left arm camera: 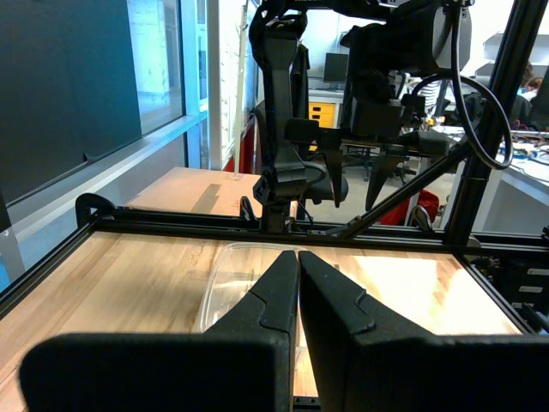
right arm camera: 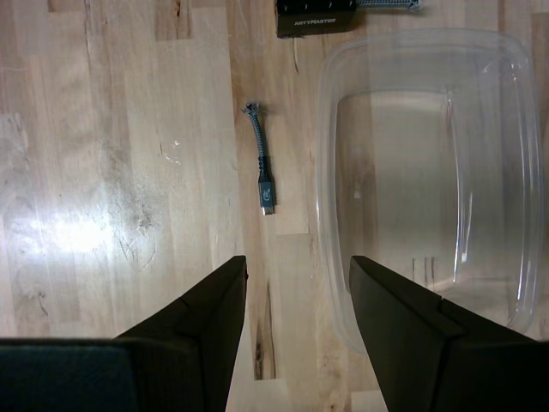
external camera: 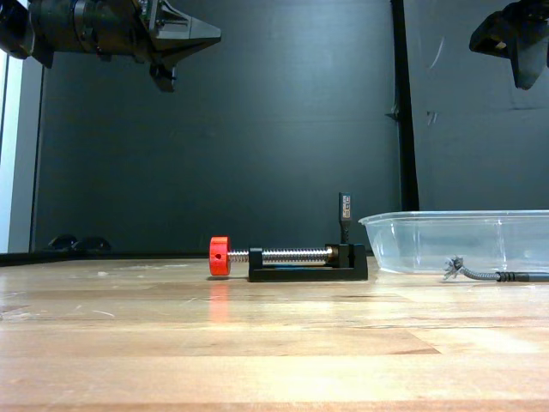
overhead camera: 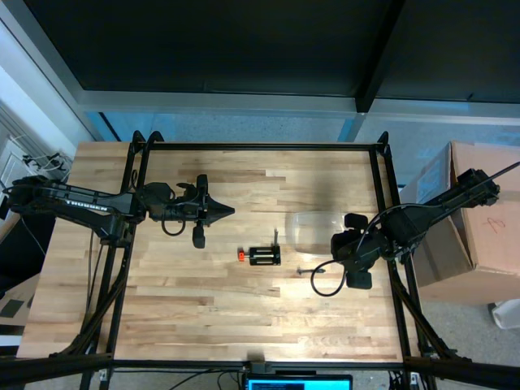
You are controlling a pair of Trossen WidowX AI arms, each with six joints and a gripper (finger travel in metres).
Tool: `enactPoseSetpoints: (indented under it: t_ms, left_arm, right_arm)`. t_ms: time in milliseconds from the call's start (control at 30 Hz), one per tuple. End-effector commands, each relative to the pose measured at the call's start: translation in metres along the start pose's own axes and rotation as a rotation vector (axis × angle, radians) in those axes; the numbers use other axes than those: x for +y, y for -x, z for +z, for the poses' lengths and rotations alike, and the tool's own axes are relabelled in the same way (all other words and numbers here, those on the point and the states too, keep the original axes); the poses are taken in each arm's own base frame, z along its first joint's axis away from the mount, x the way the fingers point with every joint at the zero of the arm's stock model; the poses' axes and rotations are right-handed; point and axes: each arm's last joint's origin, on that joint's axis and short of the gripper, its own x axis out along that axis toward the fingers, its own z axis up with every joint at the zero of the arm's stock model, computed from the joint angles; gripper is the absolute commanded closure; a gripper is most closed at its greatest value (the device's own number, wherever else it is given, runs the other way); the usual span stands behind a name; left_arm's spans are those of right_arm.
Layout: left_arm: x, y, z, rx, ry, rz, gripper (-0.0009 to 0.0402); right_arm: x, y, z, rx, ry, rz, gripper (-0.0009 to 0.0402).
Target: Remove the USB-C connector from the USB-C receptacle and place in the container
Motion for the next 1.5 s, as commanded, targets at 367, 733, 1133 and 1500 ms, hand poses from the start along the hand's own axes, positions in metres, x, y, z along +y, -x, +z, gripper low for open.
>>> enactPoseSetpoints:
  t_ms: [367,733,1133,1500]
  left_arm:
    - [0.000,0.000,0.000,0.000,0.000,0.000,0.0393]
    - [0.000,0.000,0.000,0.000,0.000,0.000,0.0393]
    - [0.000,0.000,0.000,0.000,0.000,0.000,0.0393]
    - [0.000,0.000,0.000,0.000,0.000,0.000,0.0393]
  right_arm:
    - [0.015,-0.029,0.014,0.068,0.069,-0.012,0.0228]
    - [0.027,-0.088,0.047,0.090,0.094,-0.003,0.0228]
    - [0.034,-0.138,0.063,0.133,0.116,0.044,0.0228]
    - [0.029,-0.160,0.069,0.156,0.150,0.043,0.0228]
